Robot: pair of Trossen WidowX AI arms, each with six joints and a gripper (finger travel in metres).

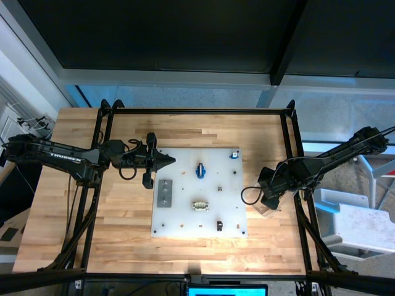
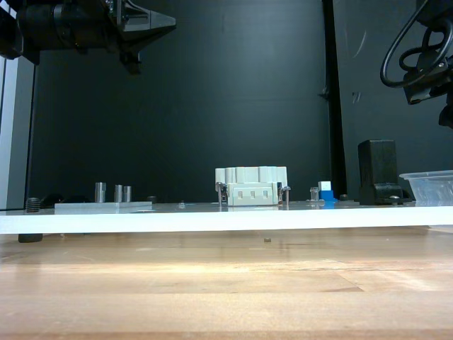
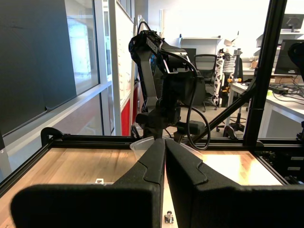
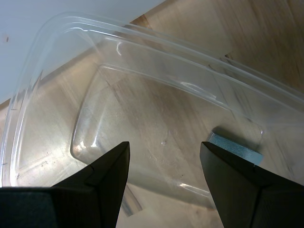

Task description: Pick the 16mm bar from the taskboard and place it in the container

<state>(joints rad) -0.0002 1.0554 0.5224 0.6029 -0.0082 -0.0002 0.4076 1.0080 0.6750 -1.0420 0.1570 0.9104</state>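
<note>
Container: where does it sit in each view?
High: container right of the taskboard, under the right pincer.
Low: container at the right edge.
Left wrist: container rim beyond the shut left pincer, raised over the taskboard's left side.
Right wrist: container below the open right pincer.
Landmark: the white taskboard beside it.

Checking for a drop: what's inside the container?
The container floor looks bare, save a blue-grey patch at one corner; the open right gripper above it hides part. No bar shows. The shut left gripper hangs over the left edge of the taskboard.
</note>
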